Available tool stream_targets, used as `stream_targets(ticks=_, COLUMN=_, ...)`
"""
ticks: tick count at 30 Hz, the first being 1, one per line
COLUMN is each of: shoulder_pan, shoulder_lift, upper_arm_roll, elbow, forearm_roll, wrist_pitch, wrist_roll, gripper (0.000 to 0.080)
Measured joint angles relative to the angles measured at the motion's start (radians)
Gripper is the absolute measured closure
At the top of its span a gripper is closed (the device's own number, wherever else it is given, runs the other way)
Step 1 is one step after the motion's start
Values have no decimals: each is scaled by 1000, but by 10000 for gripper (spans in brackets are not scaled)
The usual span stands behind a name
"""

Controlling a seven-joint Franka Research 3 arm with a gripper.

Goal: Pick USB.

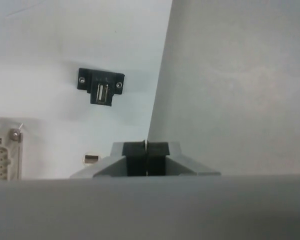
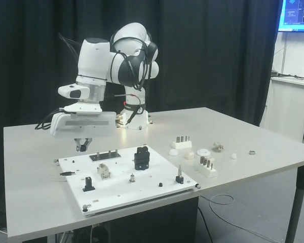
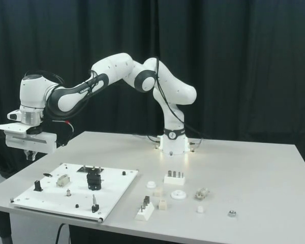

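USB plug (image 2: 66, 173) lies flat at the left edge of the white board (image 2: 142, 195), untouched; we read it as a small metal-tipped piece, too small to make out further. Right of it and farther back, the gripper (image 2: 82, 144) hangs above the board's far-left corner, well clear of the surface. Next rightward on the board sit the black socket mount (image 2: 87, 184) and the multi-pin connector (image 2: 103, 171).

Progress, as we judge it: nothing is picked yet. Left to do: line up over the plug, part the fingers, descend, grip, lift.

The wrist view gives what the room views cannot. The black pads (image 1: 136, 159) meet with only a thin seam between them and nothing held. The plug's metal end (image 1: 91, 159) lies just beside the fingers rather than under them. The socket mount's port faces the camera.

The second room view shows the gripper's height above the board and the loose parts on the grey table (image 3: 254, 168), well apart.
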Motion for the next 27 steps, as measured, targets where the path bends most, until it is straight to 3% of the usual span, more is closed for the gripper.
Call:
stream_targets(ticks=9, shoulder_pan=0, shoulder_lift=0, upper_arm_roll=-1, elbow=5, forearm_roll=4, wrist_pitch=0, wrist_roll=15, gripper=803)
stream_targets(ticks=10, shoulder_pan=0, shoulder_lift=0, upper_arm_roll=-2, elbow=6, forearm_roll=4, wrist_pitch=0, wrist_roll=16, gripper=617)
stream_targets(ticks=19, shoulder_pan=0, shoulder_lift=0, upper_arm_roll=-3, elbow=8, forearm_roll=4, wrist_pitch=0, wrist_roll=16, gripper=617)
stream_targets(ticks=20, shoulder_pan=0, shoulder_lift=0, upper_arm_roll=-3, elbow=8, forearm_roll=4, wrist_pitch=0, wrist_roll=16, gripper=76)
stream_targets(ticks=25, shoulder_pan=1, shoulder_lift=0, upper_arm_roll=-3, elbow=9, forearm_roll=4, wrist_pitch=0, wrist_roll=16, gripper=76)
stream_targets(ticks=26, shoulder_pan=1, shoulder_lift=0, upper_arm_roll=-3, elbow=9, forearm_roll=4, wrist_pitch=0, wrist_roll=16, gripper=16)
stream_targets(ticks=27, shoulder_pan=1, shoulder_lift=0, upper_arm_roll=-3, elbow=9, forearm_roll=4, wrist_pitch=0, wrist_roll=16, gripper=16)
